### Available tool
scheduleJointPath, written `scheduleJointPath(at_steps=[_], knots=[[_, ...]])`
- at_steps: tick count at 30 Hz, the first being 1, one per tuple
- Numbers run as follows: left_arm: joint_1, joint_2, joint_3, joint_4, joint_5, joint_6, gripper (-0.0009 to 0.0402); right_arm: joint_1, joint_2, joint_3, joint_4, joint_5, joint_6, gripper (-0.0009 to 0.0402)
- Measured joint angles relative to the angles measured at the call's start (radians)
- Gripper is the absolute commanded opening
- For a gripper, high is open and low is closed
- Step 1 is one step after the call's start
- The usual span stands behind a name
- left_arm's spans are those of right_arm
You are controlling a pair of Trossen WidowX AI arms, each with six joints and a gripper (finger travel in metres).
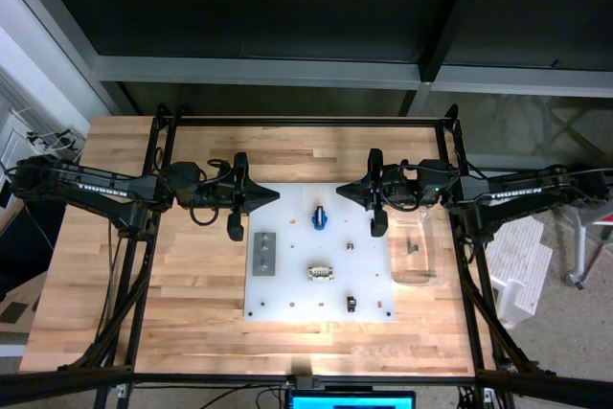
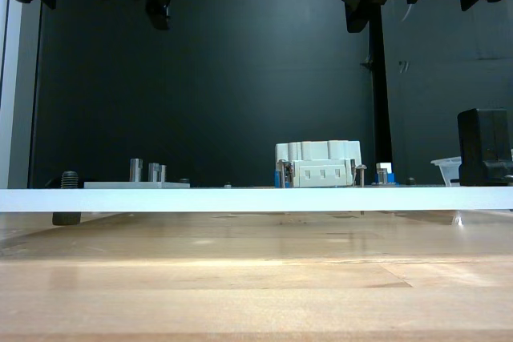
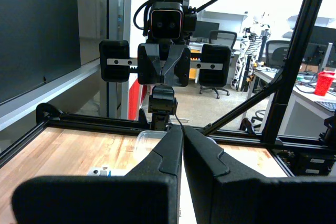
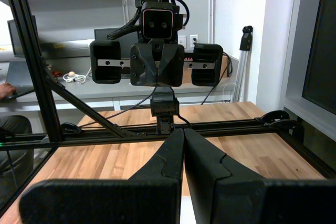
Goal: Pick the 16mm bar and install on taskboard
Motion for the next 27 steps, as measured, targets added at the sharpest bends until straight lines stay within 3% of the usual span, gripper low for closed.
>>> scheduleJointPath(at_steps=[24,27], knots=[[0.000,0.000,0.000,0.000,0.000,0.000,0.0000,0.000,0.000,0.000,-0.001,0.000,0.001,0.0000],[0.000,0.000,0.000,0.000,0.000,0.000,0.0000,0.000,-0.012,0.004,-0.031,-0.024,0.018,0.0000]])
